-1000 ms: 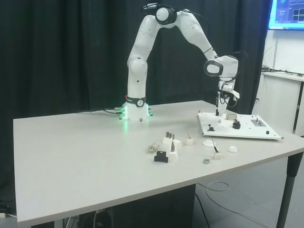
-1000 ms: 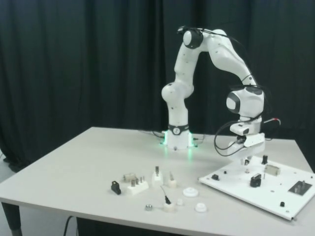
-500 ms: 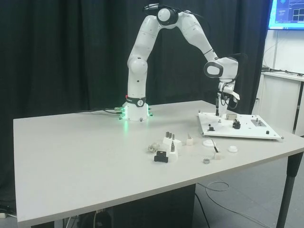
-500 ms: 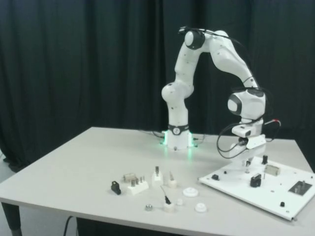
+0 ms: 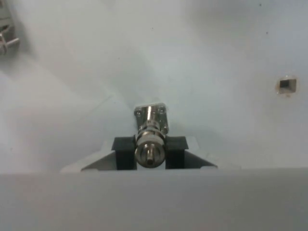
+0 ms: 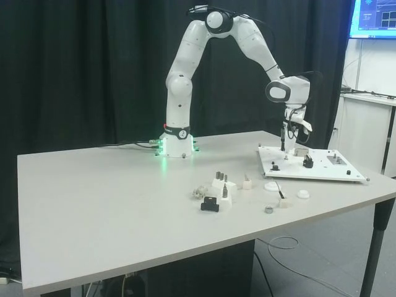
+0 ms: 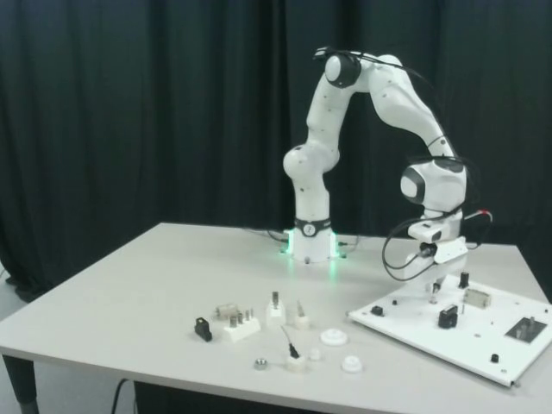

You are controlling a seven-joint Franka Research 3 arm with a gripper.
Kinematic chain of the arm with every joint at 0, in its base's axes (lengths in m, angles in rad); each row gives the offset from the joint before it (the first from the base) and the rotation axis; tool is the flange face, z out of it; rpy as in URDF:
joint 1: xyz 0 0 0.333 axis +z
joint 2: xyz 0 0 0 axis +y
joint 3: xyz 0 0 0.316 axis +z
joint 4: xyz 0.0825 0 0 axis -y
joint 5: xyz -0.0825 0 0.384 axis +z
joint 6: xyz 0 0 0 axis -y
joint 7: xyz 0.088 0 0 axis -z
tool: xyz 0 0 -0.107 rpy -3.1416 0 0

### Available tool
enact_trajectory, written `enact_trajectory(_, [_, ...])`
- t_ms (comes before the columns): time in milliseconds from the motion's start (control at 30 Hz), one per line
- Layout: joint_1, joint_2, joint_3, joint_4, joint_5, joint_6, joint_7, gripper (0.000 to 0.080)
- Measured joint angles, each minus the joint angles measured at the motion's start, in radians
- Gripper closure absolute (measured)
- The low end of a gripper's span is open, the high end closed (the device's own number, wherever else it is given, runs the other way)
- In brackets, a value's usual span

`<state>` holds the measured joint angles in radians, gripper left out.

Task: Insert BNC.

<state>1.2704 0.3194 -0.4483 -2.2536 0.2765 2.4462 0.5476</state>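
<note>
I hang over the large flat white task board [image 7: 483, 341], which lies on the grey table [image 6: 111, 198] directly under my gripper [image 5: 149, 153]. My black fingers [image 5: 124, 153] are narrowly set and clamped on a short metal BNC plug [image 5: 149, 150], one pad each side of its barrel, the plug pointing down toward the board. Just beyond the plug's tip, and in line with it, stands the small square-flanged metal BNC socket [image 5: 152, 117] fixed to the board; plug and socket look nearly touching, though I cannot tell whether they have met.

To do this well I judge I should keep the plug's axis straight over the socket, come down slowly, feel for resistance, and be ready to twist so the bayonet lugs catch. A tilt would jam it.

As for holders: behind me, well away, a small white parts block [image 6: 223, 187] carries a few upright metal pins [image 6: 218, 176].
</note>
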Motion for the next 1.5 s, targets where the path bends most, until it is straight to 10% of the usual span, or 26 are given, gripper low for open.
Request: enact_trajectory(1500, [0.0,0.018,0.004,0.0,0.047,0.009,-0.035,0.0677])
